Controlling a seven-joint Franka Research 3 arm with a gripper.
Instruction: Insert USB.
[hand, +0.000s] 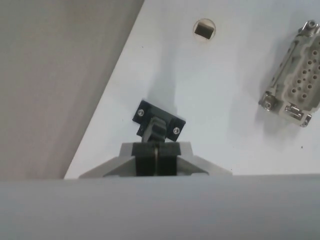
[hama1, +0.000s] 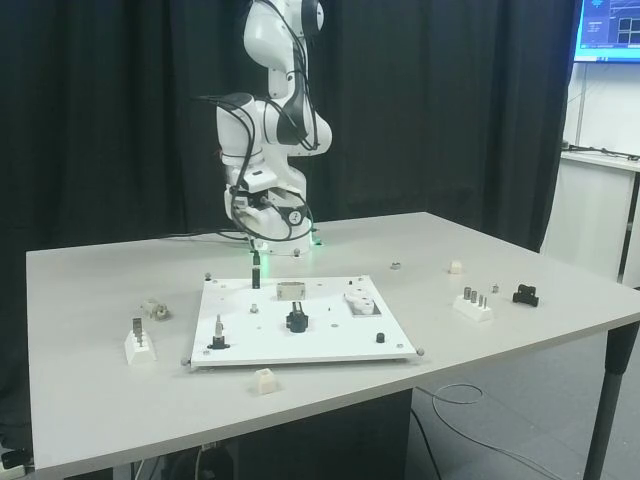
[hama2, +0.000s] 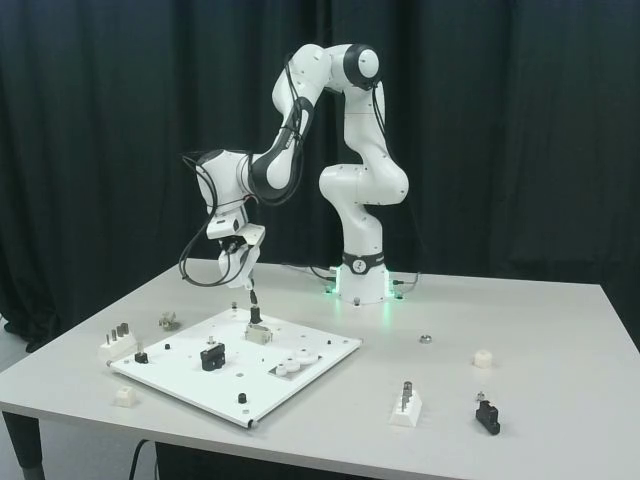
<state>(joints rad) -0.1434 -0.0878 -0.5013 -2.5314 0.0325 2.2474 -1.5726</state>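
USB plug (hand: 154, 131), long axis upright, pinched in the closed end effector (hand: 155, 150), hangs directly above the black socket (hand: 159, 119) near the white board's (hand: 225, 100) edge on the grey surface (hama1: 90, 290); the coming move is judged a straight descent.

We see a white arm (hama2: 300, 120) with black joint bands and black cables, standing on a grey desk (hama1: 90, 290). A green glow rings its base (hama2: 362, 292). The hand (hand: 155, 159) has black fingers (hand: 145, 159) on a grey body, and it holds a black USB plug (hama1: 256, 272). The board (hama1: 300, 345) is plain white, and the socket plate (hand: 159, 119) on it is black. The multi-pin connector (hand: 293, 75) is pale grey. We also see a black clip (hama1: 526, 294) and white blocks (hama1: 264, 380) on the desk. The curtain (hama1: 450, 100) behind is black, unpatterned.
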